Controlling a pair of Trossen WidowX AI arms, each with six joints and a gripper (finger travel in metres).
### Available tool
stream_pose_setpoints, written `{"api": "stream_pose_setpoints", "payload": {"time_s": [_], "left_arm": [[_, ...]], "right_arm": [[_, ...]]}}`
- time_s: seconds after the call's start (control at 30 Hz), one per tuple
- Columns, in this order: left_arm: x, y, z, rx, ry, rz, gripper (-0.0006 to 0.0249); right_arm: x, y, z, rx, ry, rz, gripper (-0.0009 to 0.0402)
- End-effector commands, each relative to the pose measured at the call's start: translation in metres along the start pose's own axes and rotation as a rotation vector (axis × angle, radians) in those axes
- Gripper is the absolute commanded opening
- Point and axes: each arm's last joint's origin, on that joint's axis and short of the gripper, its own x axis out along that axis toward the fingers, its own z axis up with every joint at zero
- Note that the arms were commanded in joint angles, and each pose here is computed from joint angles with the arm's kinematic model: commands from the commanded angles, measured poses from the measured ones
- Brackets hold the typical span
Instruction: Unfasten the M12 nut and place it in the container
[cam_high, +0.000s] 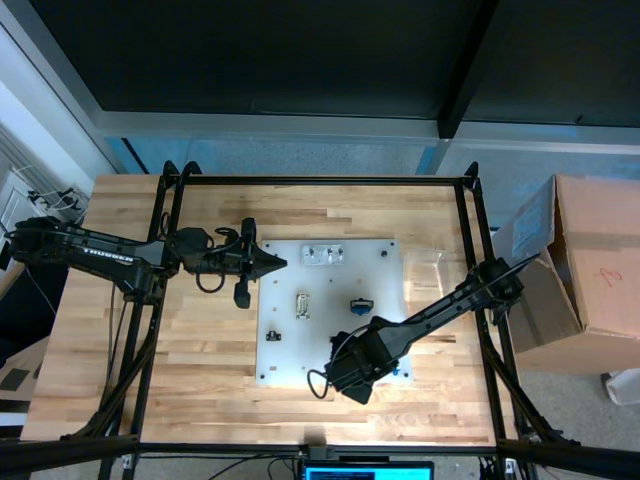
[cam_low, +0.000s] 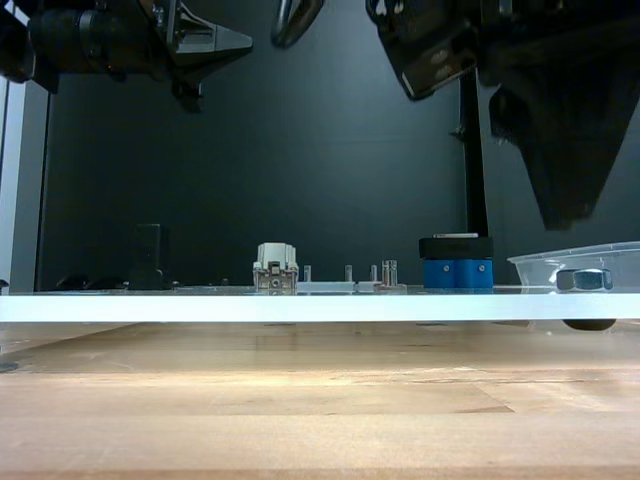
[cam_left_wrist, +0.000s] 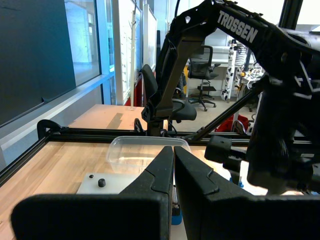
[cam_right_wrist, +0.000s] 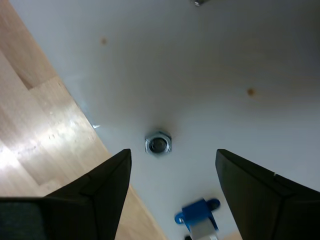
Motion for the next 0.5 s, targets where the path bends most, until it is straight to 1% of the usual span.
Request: {"api": "stream_pose_setpoints", "payload": {"time_s": [0.03,0.2,0.33,0.43,0.5], "left_arm": [[0.0,0.0,0.0,0.0,0.0,0.0,0.0],[0.0,0.0,0.0,0.0,0.001,0.0,0.0],[0.0,0.0,0.0,0.0,0.001,0.0,0.0],[0.0,0.0,0.0,0.0,0.0,0.0,0.0],[0.0,0.0,0.0,0.0,0.0,0.0,0.0]], "right_arm": [[0.009,0.001,0.002,-0.002,0.008,-0.013,0.025],[0.016,0.002,0.001,0.003,0.0,0.004,0.0251],[0.021,0.001,0.0,0.031,0.004,-0.003,0.0252],[0.029,0.001,-0.001,0.055,-0.004,0.01,0.0251],[0.032,0.001,-0.002,0.054,-0.004,0.009,0.0251]]}}
